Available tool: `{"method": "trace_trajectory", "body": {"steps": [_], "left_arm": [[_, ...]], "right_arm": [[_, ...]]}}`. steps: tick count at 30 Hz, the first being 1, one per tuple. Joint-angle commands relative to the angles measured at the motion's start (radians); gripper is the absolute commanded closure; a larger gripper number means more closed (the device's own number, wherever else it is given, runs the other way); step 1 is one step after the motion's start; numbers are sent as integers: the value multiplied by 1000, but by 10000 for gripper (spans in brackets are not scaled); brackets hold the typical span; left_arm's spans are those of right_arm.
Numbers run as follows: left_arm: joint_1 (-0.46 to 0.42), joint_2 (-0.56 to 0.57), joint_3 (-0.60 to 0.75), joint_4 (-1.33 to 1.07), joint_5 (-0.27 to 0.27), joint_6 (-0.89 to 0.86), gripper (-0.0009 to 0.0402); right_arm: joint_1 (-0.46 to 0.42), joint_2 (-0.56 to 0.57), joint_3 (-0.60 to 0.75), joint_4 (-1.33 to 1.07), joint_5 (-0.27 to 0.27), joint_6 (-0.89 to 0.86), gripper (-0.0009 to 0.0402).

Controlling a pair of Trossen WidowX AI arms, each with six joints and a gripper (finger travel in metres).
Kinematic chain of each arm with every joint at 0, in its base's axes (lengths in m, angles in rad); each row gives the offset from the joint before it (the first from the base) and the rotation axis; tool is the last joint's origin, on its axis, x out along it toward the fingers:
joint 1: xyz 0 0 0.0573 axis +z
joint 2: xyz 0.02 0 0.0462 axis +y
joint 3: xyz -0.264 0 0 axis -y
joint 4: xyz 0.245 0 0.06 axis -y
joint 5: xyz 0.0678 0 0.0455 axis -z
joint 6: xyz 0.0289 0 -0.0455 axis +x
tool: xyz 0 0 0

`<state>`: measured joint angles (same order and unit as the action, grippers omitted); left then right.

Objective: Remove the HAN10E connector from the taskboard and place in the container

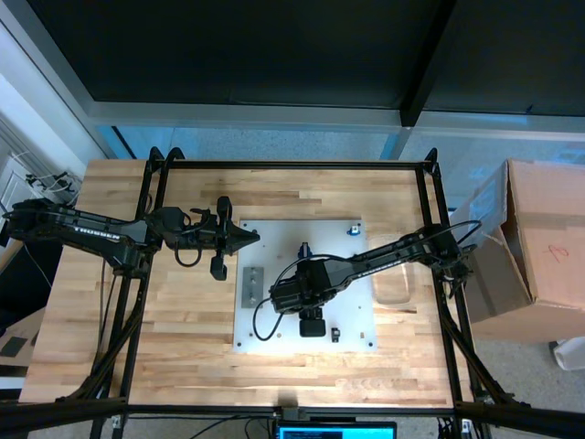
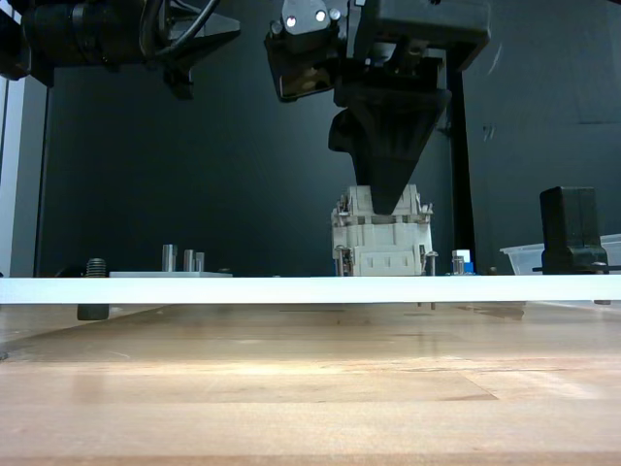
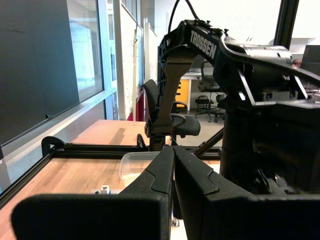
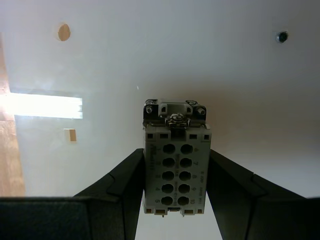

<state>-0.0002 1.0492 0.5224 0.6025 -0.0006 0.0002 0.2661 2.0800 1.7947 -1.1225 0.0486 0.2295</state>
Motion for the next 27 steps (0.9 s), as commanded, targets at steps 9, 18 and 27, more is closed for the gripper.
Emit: {"method": "trace_trajectory", "body": {"steps": [9,18,27], "left_arm": [[0,0,0,0,0,0,393],[0,0,0,0,0,0,393],[0,0,0,0,0,0,393]], "right_arm": [[0,-92,3,-40,3,2,364],[0,-167,3,-41,2,2,364],[0,-190,1,-58,1,0,364]]}}
